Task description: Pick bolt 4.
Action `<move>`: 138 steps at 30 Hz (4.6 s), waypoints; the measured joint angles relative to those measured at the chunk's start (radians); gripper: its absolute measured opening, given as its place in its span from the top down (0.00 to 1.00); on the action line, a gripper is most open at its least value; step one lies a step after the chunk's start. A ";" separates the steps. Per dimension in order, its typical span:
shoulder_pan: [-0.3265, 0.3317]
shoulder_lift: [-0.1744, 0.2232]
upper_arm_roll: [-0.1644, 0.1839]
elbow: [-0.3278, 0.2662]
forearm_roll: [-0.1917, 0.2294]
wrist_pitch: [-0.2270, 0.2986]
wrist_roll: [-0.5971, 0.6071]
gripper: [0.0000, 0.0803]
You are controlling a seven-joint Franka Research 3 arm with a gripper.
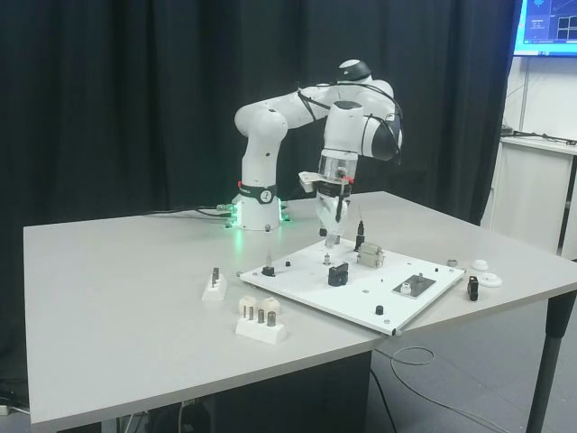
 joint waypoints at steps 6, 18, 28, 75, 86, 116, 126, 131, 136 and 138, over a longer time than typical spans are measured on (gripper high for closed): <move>0.026 -0.003 -0.009 0.015 -0.002 0.000 -0.067 0.00; 0.067 -0.020 -0.006 0.096 0.009 -0.001 -0.214 0.00; 0.046 -0.020 0.059 0.222 0.080 0.021 -0.303 0.00; -0.035 -0.017 0.306 0.765 -0.119 -0.032 -0.054 0.00; -0.029 -0.017 0.310 0.738 -0.129 -0.030 -0.050 0.00; 0.046 -0.018 0.325 0.655 -0.081 0.015 -0.087 0.00; 0.062 -0.018 0.328 0.628 -0.062 0.063 -0.103 0.00; 0.061 -0.018 0.330 0.626 -0.057 0.077 -0.109 0.00; 0.057 -0.018 0.337 0.625 -0.056 0.091 -0.124 0.00; 0.055 -0.018 0.340 0.625 -0.056 0.093 -0.132 0.00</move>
